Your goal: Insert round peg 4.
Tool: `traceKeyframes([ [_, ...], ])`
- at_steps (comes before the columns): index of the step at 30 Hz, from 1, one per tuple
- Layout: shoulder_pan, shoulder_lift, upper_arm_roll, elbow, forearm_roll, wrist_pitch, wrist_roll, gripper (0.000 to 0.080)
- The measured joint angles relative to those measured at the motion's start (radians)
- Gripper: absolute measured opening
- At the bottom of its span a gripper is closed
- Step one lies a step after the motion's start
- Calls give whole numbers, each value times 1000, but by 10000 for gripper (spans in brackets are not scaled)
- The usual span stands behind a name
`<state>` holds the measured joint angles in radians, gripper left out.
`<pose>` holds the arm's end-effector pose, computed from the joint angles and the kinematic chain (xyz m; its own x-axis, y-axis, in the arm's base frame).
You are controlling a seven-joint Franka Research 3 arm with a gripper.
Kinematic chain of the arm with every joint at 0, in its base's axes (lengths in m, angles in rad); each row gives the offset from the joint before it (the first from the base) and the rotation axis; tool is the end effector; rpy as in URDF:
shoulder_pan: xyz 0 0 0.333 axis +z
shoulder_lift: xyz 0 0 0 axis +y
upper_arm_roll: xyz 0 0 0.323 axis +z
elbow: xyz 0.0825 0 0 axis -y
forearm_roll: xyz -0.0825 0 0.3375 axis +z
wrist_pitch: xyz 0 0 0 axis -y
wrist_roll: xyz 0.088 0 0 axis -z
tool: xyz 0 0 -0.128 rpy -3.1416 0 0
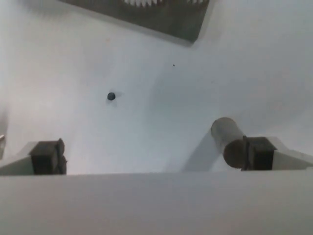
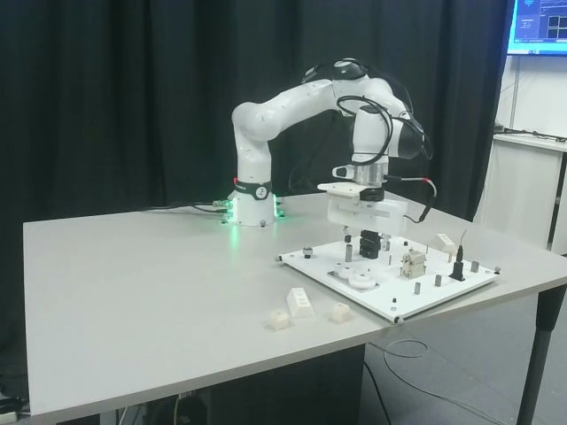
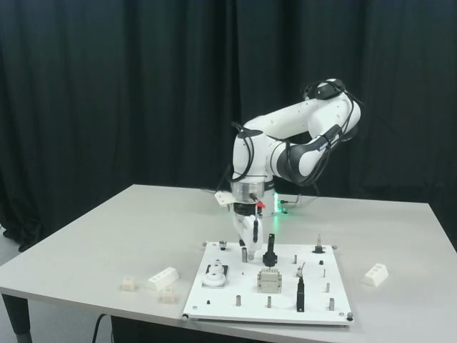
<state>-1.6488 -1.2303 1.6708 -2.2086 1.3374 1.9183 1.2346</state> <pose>0.4898 0.0985 0.2364 -0.3228 -0.9459 0.0327 -0.9453 0.3204 -0.0621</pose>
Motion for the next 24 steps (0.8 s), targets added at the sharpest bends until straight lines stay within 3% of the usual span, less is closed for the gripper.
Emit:
traceKeyframes([
  [7, -9, 0, 18, 2, 8, 15, 0, 800],
  [24, -10, -3, 19, 6, 8, 18, -5, 800],
])
